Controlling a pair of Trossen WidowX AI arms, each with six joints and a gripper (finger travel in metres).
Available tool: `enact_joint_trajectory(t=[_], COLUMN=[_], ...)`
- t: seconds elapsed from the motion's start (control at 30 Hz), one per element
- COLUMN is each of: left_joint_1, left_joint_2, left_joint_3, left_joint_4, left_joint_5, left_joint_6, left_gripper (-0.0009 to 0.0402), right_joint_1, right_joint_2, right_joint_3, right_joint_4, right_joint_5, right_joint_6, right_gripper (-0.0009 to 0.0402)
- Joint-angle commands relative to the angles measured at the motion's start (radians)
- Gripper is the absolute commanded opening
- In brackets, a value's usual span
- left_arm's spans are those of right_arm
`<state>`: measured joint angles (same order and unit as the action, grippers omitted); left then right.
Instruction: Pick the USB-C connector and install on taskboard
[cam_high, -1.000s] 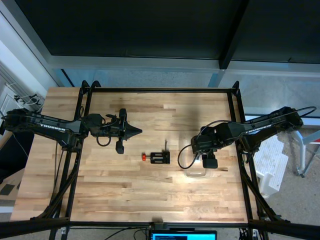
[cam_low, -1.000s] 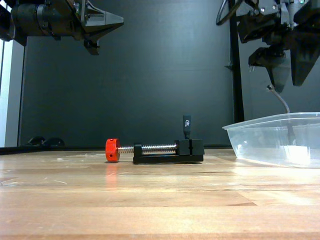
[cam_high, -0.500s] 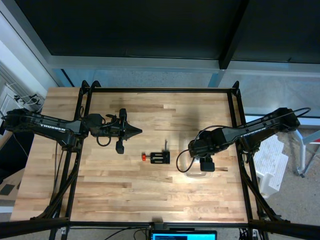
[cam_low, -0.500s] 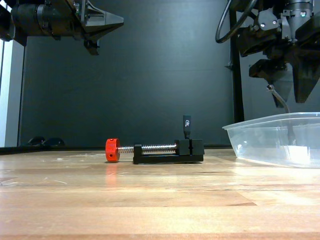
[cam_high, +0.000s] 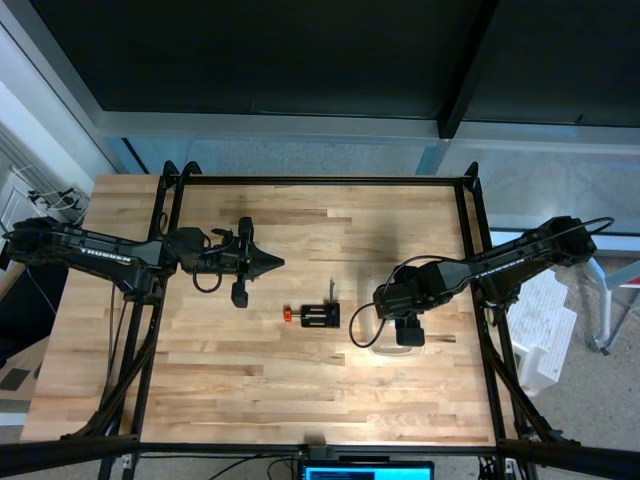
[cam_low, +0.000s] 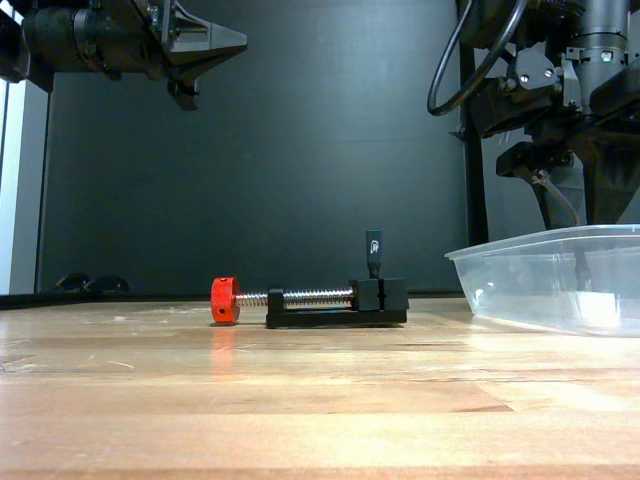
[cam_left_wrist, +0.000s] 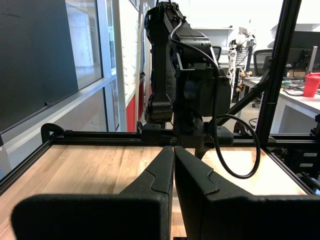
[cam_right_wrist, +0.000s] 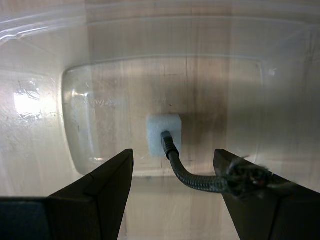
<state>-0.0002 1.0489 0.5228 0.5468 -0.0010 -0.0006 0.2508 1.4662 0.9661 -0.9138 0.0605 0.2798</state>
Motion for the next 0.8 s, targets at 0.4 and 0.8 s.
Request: enact_joint_trajectory(t=[0.4,0.8], left_joint_1=[0.000,0.000], left_joint_2=[0.000,0.000], left_joint_3=[0.000,0.000], left_joint_4=[0.000,0.000], left_joint_5=[0.000,0.000], left_joint_6=[0.000,0.000], left_gripper=[0.0000,0.0000], right_joint_1=[0.000,0.000], right_joint_2=[0.000,0.000], right_joint_3=[-0.074,-0.113], right_joint_4=[0.102,0.153], right_joint_5=[0.001,0.001], right_joint_6=[0.002,0.000], right_gripper=[0.0224,0.0220])
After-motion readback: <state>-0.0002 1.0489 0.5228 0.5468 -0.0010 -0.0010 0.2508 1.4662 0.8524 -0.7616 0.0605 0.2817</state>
